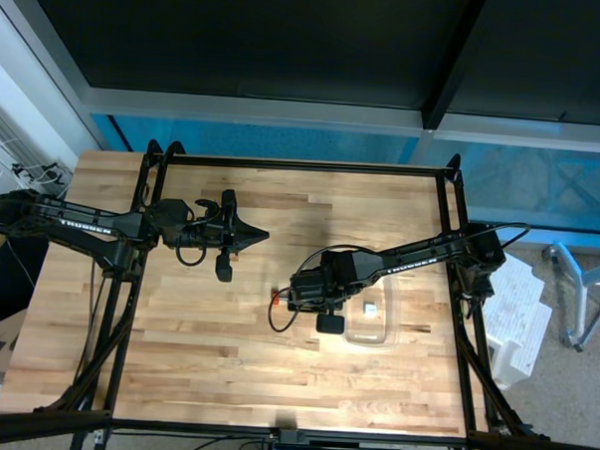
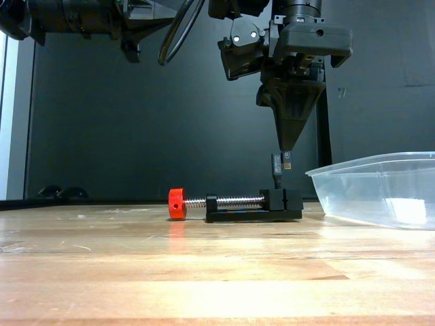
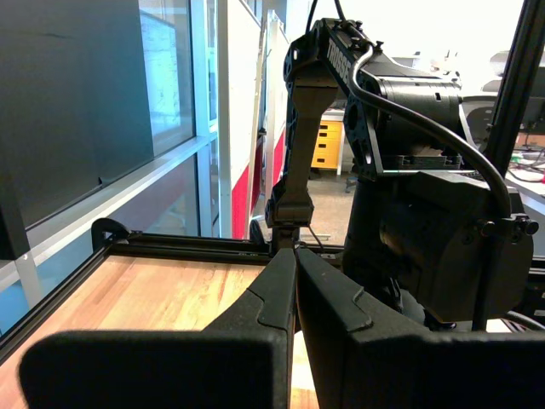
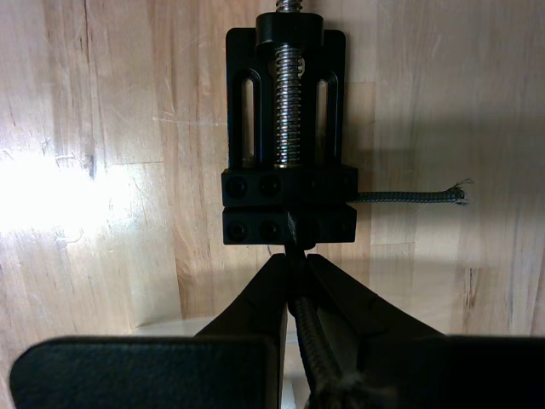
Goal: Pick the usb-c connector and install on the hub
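Note:
The hub [image 2: 253,207] lies mid-table as a black block [image 4: 285,213] with a threaded screw and an orange-red knob [image 2: 177,203] at its left end. A thin grey pin [image 4: 409,197] sticks out of its side. My right gripper [image 2: 285,157] points straight down over the block's right end, shut on the usb-c connector [image 2: 277,170], a tiny dark piece. The connector's lower end [image 4: 294,228] meets the slot in the block's top. My left gripper [image 1: 258,236] hovers high at the left, away from the hub, its fingers [image 3: 281,294] pressed together on nothing.
A clear plastic tray [image 2: 380,190] stands just right of the hub, holding a small whitish-grey piece [image 1: 370,309]. A black metal frame [image 1: 303,165] borders the wooden table. Bare wood lies in front of the hub and to its left.

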### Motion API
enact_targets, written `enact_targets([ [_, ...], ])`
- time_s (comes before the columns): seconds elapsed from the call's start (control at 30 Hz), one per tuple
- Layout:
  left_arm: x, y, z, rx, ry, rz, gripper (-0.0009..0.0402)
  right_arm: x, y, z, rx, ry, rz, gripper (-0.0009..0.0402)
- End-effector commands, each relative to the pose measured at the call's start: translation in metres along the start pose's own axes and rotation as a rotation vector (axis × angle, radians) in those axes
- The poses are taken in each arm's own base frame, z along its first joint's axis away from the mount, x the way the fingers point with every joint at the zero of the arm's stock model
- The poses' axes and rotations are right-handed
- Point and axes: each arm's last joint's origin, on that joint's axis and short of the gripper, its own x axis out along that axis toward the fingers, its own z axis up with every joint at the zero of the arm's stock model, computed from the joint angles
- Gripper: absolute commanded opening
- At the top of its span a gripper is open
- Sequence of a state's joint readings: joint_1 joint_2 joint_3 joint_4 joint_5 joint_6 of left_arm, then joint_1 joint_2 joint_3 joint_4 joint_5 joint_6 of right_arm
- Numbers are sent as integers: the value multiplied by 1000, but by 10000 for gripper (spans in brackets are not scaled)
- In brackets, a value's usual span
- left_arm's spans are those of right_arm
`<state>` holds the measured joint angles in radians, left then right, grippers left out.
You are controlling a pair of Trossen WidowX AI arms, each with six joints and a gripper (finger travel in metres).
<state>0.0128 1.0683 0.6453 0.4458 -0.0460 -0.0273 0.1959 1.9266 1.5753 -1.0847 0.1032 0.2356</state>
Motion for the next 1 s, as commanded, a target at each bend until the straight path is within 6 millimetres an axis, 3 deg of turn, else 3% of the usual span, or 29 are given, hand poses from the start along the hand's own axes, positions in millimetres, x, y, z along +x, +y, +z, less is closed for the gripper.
enact_targets([
  [0.03, 0, 0, 0, 0, 0, 0, 0, 1, 0, -1, 0, 2, -2, 0],
  [1.0, 0, 0, 0, 0, 0, 0, 0, 11, 1, 0, 2, -31, 5, 0],
])
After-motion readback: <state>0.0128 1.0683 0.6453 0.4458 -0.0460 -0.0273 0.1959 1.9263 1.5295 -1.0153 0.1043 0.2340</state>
